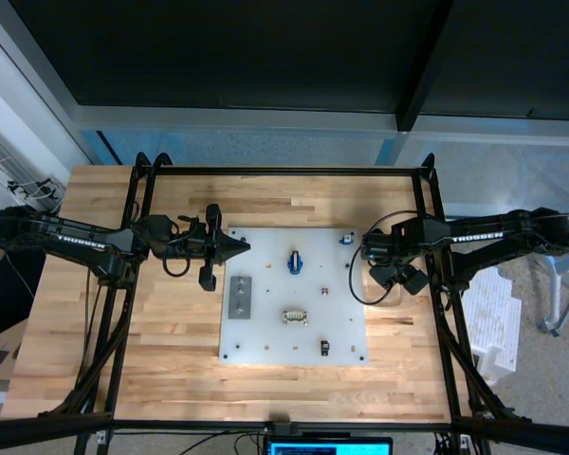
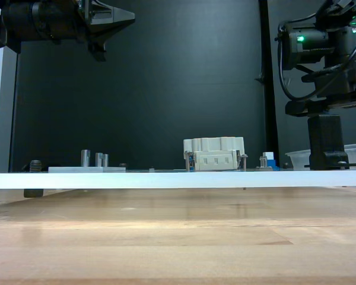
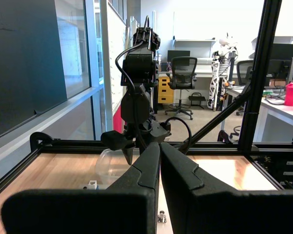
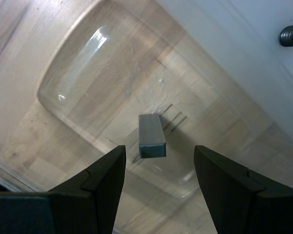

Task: Pick the 16mm bar and install on taskboard

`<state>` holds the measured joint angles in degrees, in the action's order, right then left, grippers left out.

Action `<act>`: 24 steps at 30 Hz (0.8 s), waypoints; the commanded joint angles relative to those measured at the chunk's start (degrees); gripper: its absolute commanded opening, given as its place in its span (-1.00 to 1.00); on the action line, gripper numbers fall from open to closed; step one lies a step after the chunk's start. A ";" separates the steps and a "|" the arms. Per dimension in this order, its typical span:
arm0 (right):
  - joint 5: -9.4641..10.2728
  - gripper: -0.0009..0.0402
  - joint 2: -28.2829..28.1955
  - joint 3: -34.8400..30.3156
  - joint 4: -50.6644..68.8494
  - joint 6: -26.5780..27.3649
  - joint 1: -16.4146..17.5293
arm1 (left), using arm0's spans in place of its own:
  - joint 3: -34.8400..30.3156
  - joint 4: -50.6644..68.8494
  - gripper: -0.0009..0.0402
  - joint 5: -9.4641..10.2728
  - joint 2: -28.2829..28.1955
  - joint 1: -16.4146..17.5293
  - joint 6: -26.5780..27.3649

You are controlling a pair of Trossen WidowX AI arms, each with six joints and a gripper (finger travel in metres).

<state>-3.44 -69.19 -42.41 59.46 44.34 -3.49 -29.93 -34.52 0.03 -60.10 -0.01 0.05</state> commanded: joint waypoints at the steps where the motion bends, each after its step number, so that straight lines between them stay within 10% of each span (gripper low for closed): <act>1: 0.04 -0.02 -0.02 1.01 -1.44 0.09 0.00 | -0.02 -0.02 -0.96 -0.02 0.00 0.00 0.00; 24: 0.52 -0.02 -0.72 4.48 -6.25 -0.39 0.11 | -0.02 -0.02 -0.96 -0.02 0.00 0.02 0.00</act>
<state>-3.18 -69.91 -37.91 53.28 44.01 -3.40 -29.95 -34.52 0.01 -60.10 -0.01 0.08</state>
